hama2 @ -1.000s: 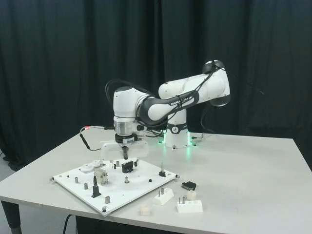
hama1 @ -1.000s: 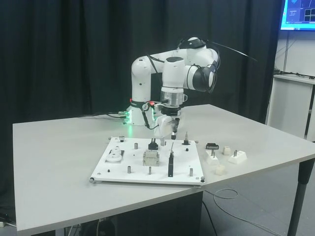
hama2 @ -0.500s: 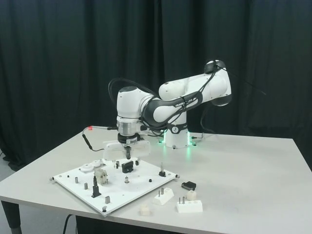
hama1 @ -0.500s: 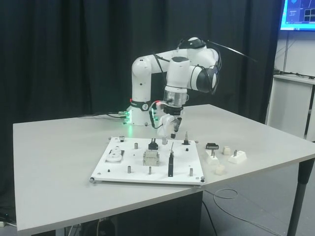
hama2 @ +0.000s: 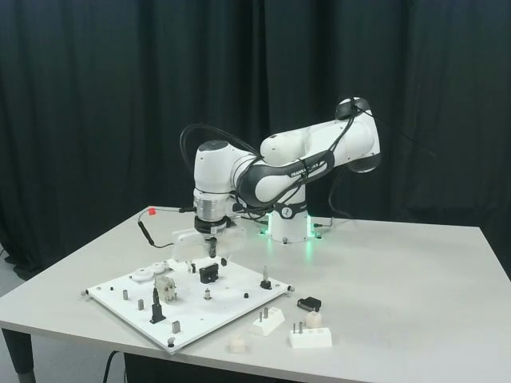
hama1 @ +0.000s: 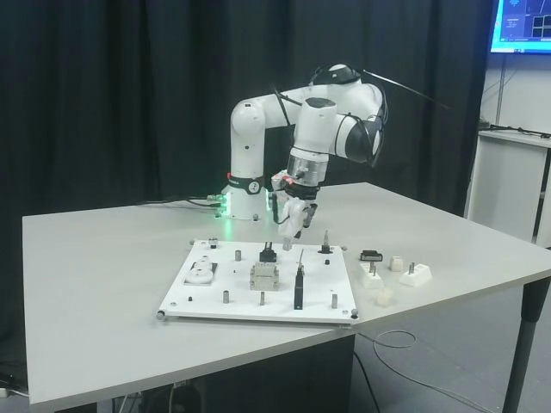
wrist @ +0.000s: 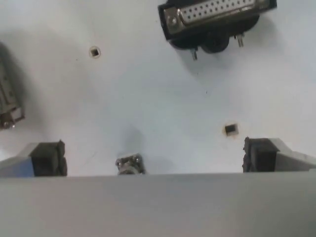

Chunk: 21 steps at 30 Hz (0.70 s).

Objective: Pick square peg 3.

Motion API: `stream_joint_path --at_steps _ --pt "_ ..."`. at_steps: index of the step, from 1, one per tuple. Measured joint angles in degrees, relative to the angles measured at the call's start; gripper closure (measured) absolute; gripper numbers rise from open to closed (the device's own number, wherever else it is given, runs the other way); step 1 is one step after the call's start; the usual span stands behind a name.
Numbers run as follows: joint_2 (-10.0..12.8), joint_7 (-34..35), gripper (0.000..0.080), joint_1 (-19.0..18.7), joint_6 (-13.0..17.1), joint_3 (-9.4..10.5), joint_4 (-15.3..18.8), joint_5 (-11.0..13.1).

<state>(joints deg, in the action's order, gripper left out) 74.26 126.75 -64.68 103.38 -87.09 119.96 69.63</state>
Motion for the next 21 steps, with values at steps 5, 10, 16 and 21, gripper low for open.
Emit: stream_joint_path --at_steps 5,10,16,21 --pt "-0.51 -4.48 0.0003 -0.78 -0.01 -0.48 0.0 -1.17" --pt "-0.93 -10.13 0.0003 -1.63 -0.43 -1.13 0.0 -1.59" --pt "-1.22 -16.0 0.0003 -2.58 -0.99 -1.87 0.0 -2.05" --pt "-1.36 -25.29 0.0003 -3.29 -1.53 -2.39 -0.11 -2.84"
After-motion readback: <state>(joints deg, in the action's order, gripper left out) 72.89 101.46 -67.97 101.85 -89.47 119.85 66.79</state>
